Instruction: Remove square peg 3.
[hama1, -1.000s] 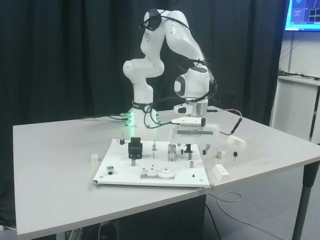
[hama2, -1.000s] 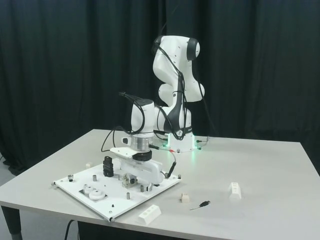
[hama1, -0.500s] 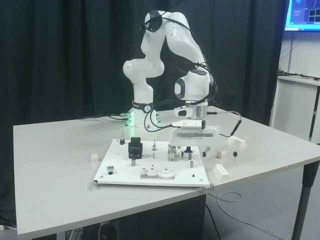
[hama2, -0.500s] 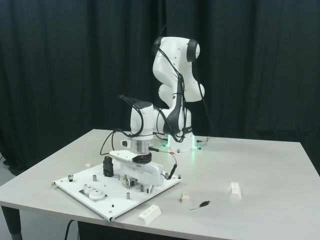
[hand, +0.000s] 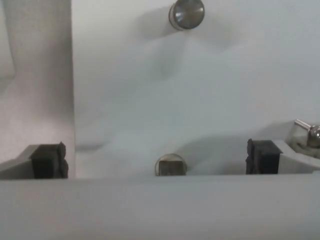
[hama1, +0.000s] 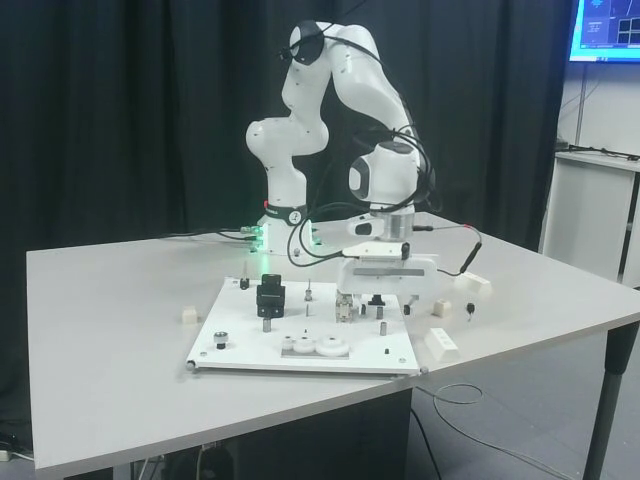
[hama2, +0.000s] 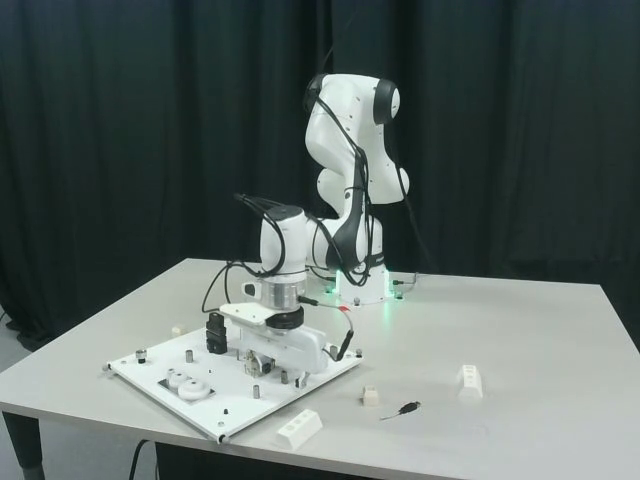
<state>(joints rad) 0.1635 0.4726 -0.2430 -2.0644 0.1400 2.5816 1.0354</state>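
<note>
In the wrist view a small grey square-topped peg (hand: 170, 165) stands in the white board (hand: 130, 100), between my two black fingertips (hand: 47, 161). My gripper (hand: 155, 159) is open, its jaws wide apart on either side of the peg and not touching it. From the room, the gripper (hama1: 375, 298) hangs low over the right half of the board (hama1: 240, 345), and in the second room view the gripper (hama2: 268, 360) is above the board (hama2: 140, 378). The white hand hides the peg in both room views.
A round grey peg (hand: 186, 13) stands further along the board. A black fixture (hama1: 269, 296) and white gears (hama1: 315, 347) sit on the board. White blocks (hama1: 441, 343), (hama1: 473, 284), (hama1: 188, 314) and a small black tool (hama2: 403, 409) lie on the grey table.
The wrist has shifted slightly and the hand has come down a little closer to the board. The fingers stay apart and hold nothing.
</note>
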